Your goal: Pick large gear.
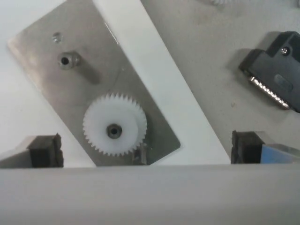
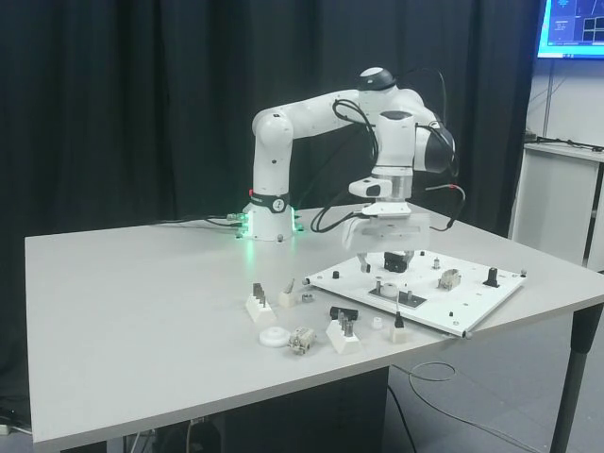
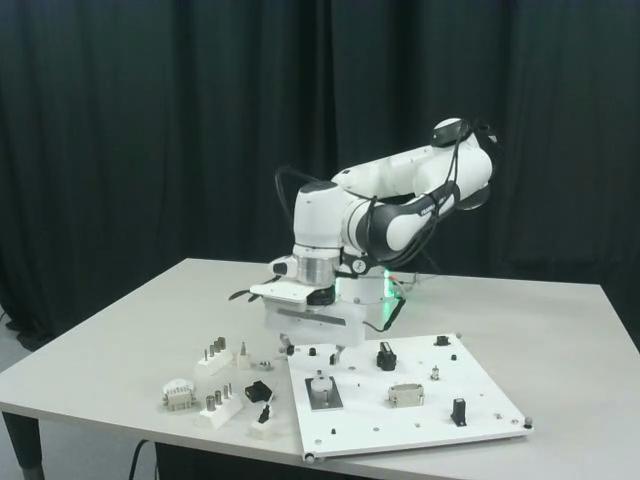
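White plastic with fine teeth, the large gear (image 1: 115, 130) sits on a peg of a grey metal plate (image 1: 84, 79), low and left of centre in the wrist view; in the first room view it shows as a small white disc (image 2: 387, 289) on the white board (image 2: 472, 302) right of centre. The gripper (image 1: 143, 150) hangs above it with its fingers spread wide, both black pads (image 1: 44, 151) clear of the gear and nothing between them. The step in hand looks like the approach, before any grasp. The next move likely calls for centring the fingers over the gear, since it lies nearer one pad than the other, then descending and closing on the toothed rim.

A pale band of the gripper body blocks the lower part of the wrist view and cuts off the plate's lower corner. A black connector (image 1: 276, 70) is cut by the right edge. In the second room view the gear (image 3: 320, 383) is too small to show its teeth.
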Robot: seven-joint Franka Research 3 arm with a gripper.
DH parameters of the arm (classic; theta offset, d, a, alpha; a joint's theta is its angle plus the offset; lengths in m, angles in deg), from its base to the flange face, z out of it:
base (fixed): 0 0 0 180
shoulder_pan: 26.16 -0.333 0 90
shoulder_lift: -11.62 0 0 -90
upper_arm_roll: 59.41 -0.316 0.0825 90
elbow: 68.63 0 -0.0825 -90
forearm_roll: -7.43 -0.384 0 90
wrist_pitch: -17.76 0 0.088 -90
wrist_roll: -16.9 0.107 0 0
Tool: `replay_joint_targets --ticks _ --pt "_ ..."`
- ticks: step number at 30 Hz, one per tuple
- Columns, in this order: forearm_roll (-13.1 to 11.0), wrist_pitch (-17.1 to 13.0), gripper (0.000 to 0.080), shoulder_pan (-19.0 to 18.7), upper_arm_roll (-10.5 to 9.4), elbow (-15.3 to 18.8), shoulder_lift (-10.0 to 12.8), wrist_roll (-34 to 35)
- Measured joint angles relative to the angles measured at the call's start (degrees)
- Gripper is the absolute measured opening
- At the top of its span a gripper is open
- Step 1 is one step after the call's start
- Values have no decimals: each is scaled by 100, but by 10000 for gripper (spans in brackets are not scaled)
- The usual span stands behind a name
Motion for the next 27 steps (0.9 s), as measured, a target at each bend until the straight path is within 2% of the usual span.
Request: replay_joint_targets --ticks 27 --pt "-7 28 800 18 6 0 -1 59"
